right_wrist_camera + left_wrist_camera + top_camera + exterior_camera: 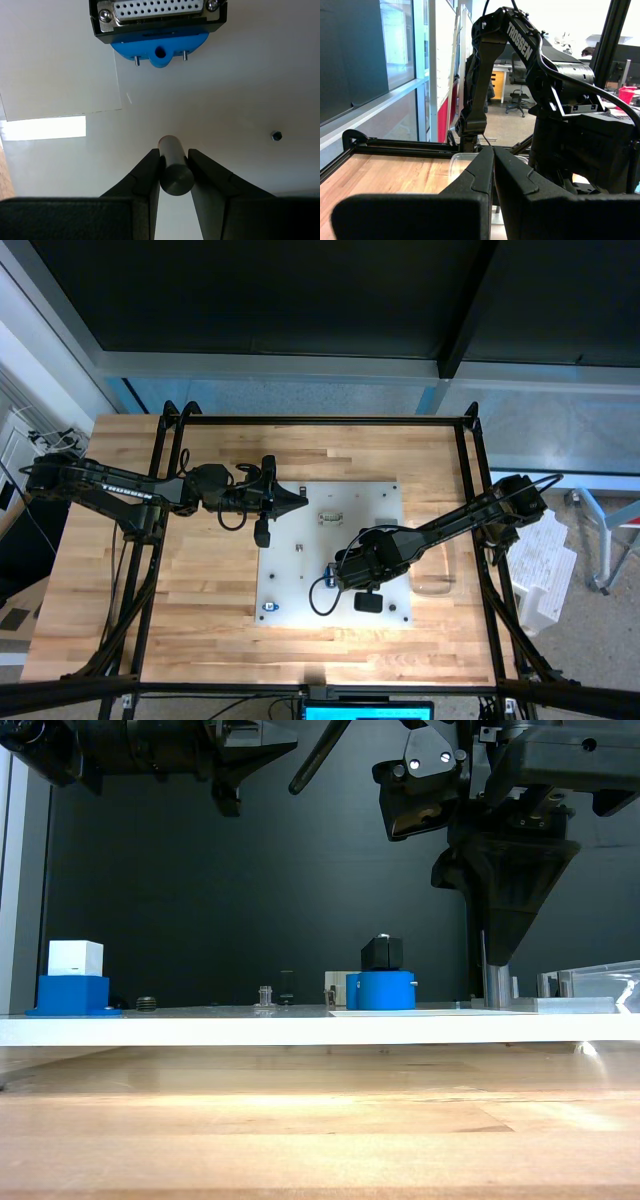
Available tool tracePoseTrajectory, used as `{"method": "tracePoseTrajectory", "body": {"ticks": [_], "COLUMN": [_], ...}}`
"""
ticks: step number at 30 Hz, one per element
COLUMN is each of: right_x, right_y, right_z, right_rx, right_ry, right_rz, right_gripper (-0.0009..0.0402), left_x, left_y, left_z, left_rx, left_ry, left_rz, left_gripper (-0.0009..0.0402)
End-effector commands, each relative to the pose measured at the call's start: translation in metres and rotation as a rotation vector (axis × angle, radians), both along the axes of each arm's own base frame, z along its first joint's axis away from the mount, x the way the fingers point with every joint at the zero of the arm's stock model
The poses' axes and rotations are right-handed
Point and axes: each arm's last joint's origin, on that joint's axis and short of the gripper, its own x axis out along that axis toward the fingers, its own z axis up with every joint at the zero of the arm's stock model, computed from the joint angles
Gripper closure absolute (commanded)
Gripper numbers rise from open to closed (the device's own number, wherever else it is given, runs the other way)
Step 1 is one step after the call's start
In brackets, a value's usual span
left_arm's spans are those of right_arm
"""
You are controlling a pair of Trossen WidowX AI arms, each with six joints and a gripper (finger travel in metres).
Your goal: Pick the 16mm cylinder and install on the taskboard
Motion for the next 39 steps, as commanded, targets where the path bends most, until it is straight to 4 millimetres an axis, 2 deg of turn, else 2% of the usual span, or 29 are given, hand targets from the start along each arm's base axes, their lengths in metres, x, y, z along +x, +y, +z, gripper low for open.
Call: {"method": "tracePoseTrajectory", "body": {"ticks": [1, 14, 26, 39], "right_x": [0.000, 0.000, 0.003, 0.003], "right_y": [0.000, 0.001, 0.001, 0.002], "right_z": [0.000, -0.002, -0.015, -0.017], "right_rx": [0.000, 0.014, 0.005, 0.008], "right_ry": [0.000, 0.006, 0.027, 0.017], "right_rz": [-0.001, 0.002, 0.005, 0.010], "right_gripper": [0.0391, 0.0391, 0.0391, 0.0385], "left_x": [0.000, 0.000, 0.000, 0.000], "left_y": [0.000, 0.000, 0.000, 0.000], "left_z": [0.000, 0.000, 0.000, 0.000], "left_rx": [0.000, 0.000, 0.000, 0.000], "left_ry": [0.000, -0.001, 0.000, -0.001], "left_rz": [0.000, 0.000, 0.000, 0.000], "left_gripper": [0.0393, 0.0393, 0.0393, 0.0393]}}
